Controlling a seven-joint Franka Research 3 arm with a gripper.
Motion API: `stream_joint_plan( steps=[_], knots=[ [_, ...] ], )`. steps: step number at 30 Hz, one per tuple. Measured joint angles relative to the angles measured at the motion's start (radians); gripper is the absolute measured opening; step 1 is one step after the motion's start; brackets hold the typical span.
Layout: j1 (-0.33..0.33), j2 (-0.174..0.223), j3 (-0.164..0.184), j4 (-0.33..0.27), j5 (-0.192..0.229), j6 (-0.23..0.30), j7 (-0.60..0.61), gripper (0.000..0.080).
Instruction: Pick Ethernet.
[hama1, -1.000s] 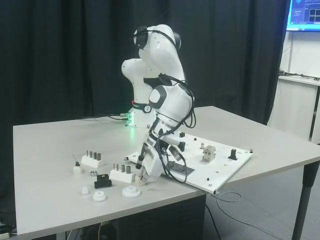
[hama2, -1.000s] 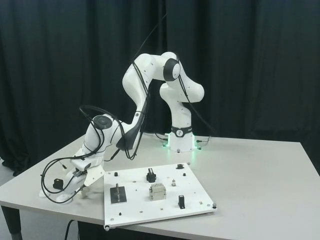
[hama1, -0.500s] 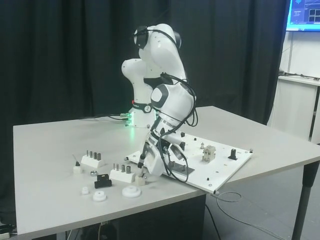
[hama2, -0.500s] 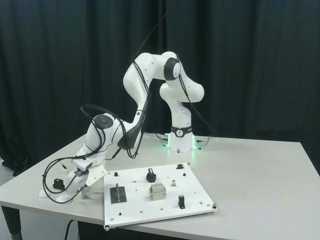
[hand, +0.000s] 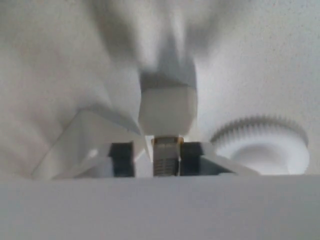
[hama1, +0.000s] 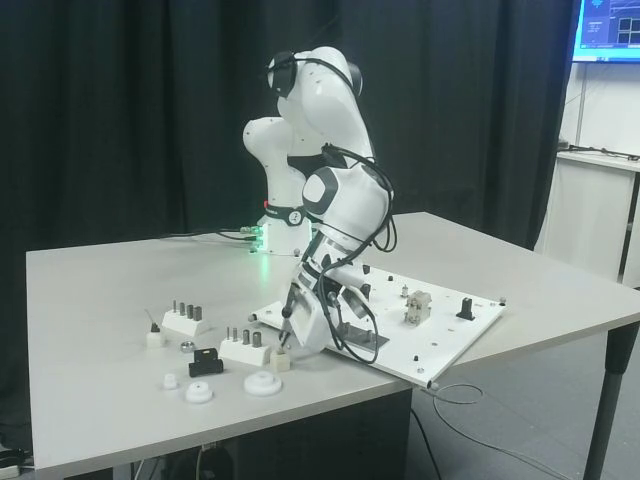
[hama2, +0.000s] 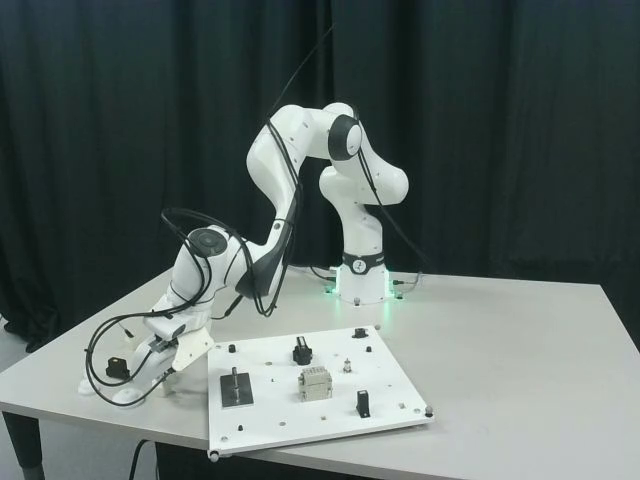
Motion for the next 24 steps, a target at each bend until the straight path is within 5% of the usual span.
stream_joint_plan(
  steps=[2,3,24],
  knots=[
    [0.000,0.000,0.000,0.000,0.000,0.000,0.000,0.0496],
    [0.000,0.000,0.000,0.000,0.000,0.000,0.000,0.0128],
    [0.013,-0.047,0.002,0.000,0.000,-0.072,0.000,0.0092]
  ],
)
